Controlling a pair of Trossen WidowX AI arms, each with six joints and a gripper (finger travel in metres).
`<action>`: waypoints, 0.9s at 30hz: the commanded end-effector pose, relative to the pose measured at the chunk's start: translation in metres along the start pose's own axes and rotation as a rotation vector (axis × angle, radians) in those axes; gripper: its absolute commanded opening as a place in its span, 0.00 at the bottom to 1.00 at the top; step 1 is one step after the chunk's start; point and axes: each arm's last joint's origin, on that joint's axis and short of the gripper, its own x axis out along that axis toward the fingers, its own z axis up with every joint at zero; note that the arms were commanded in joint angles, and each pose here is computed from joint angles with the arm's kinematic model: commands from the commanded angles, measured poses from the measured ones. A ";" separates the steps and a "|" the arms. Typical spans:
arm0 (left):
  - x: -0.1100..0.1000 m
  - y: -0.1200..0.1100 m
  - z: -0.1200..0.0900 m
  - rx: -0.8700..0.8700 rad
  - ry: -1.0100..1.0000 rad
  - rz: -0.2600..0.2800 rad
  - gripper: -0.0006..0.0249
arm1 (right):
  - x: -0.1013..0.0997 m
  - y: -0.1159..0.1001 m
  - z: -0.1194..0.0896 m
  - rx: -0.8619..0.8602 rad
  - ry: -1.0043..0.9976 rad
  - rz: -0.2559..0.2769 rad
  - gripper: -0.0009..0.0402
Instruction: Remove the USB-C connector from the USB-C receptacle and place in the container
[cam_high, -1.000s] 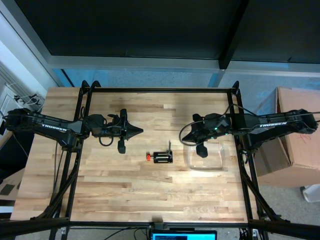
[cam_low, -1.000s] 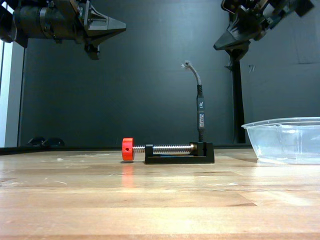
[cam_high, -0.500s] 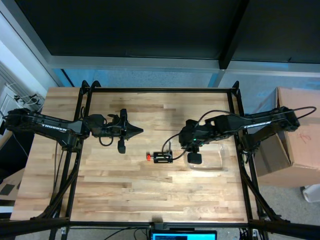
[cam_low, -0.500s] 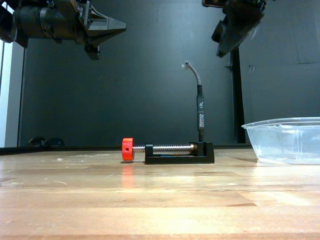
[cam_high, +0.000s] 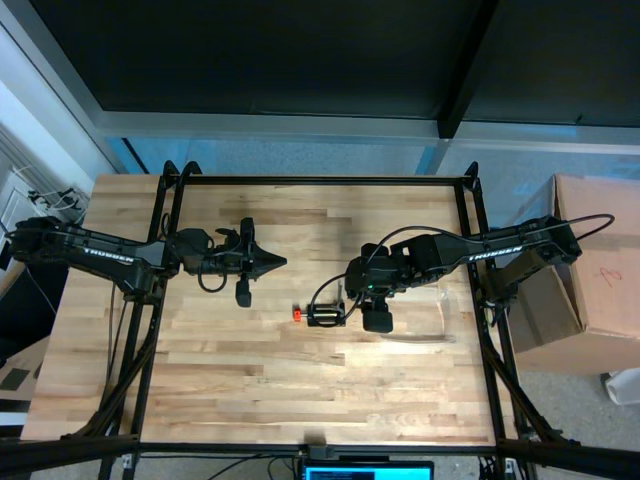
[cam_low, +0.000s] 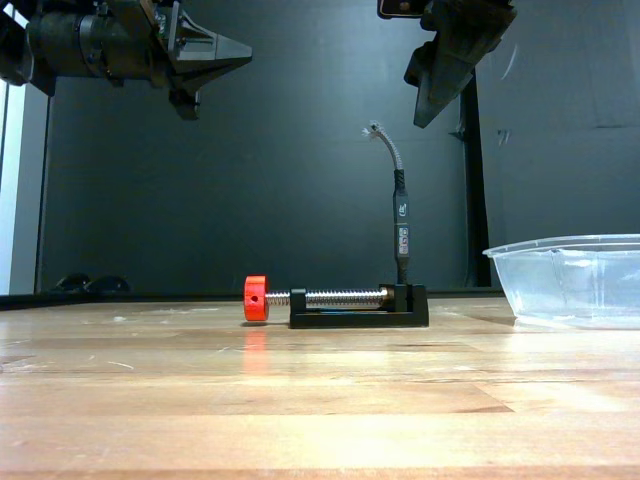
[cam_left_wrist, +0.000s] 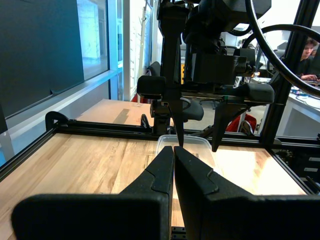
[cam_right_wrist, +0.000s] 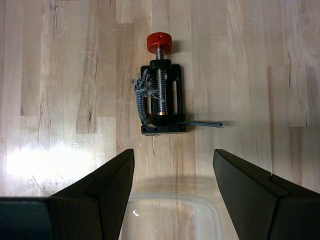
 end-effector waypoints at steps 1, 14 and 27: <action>0.000 0.000 0.000 0.000 0.000 0.000 0.03 | 0.000 0.000 0.000 -0.002 0.003 0.000 0.56; 0.000 0.000 0.000 0.000 0.000 0.000 0.02 | 0.005 0.005 0.000 -0.011 0.016 0.003 0.56; 0.000 0.000 0.000 0.000 0.000 0.000 0.02 | 0.031 0.014 0.004 -0.018 0.066 0.005 0.56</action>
